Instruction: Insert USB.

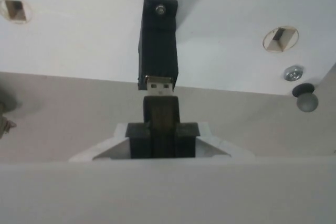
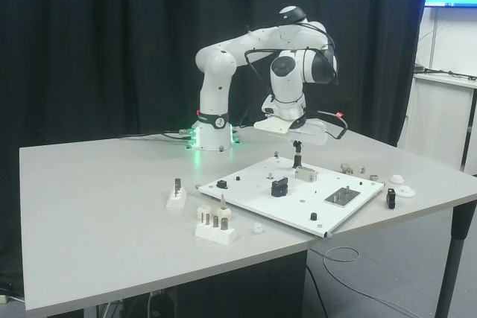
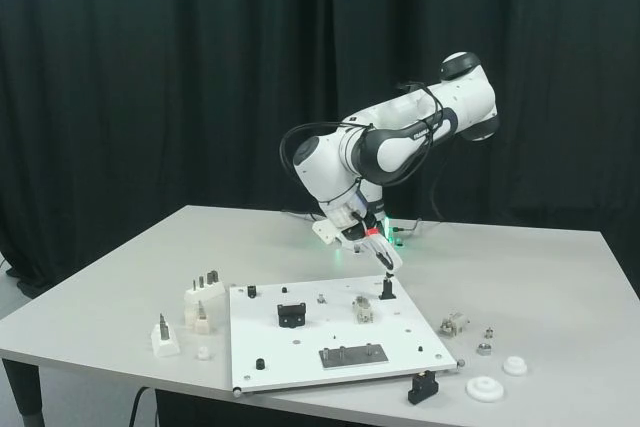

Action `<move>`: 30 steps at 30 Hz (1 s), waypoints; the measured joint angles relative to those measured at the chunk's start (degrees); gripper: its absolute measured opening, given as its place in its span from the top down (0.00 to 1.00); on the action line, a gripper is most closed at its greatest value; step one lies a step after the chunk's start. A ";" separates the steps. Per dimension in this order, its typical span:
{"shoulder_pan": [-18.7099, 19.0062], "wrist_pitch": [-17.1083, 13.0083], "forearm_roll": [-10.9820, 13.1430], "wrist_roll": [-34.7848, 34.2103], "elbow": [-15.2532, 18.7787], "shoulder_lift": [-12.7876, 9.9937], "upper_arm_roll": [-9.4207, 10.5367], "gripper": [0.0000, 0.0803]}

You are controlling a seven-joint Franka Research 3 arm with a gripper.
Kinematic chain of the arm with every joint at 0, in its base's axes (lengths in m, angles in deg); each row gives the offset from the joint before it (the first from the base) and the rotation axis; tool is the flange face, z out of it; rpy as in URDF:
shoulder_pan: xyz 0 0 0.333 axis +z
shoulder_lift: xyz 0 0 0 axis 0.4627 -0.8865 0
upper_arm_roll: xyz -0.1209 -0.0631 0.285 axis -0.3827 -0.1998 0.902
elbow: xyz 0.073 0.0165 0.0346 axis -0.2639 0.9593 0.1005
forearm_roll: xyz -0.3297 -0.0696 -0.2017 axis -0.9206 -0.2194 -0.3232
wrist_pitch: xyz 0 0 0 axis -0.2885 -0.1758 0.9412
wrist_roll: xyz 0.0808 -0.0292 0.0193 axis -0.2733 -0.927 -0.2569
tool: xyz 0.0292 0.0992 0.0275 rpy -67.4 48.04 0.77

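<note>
USB plug (image 1: 159, 87) clamped in gripper (image 1: 161, 129), metal tip just at black socket block (image 1: 158, 40) on white board (image 1: 79, 40)

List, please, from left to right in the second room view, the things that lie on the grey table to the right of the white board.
Black clamp block → small metal connector → large white disc → metal nut → small white disc.
</note>
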 joint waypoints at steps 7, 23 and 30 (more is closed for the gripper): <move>0.01 -0.24 0.00 0.32 0.02 -0.07 -0.06 0.89; 0.02 -1.50 1.00 1.18 0.73 -0.37 0.33 0.89; 0.03 -1.50 1.47 1.35 0.94 -0.46 0.24 0.89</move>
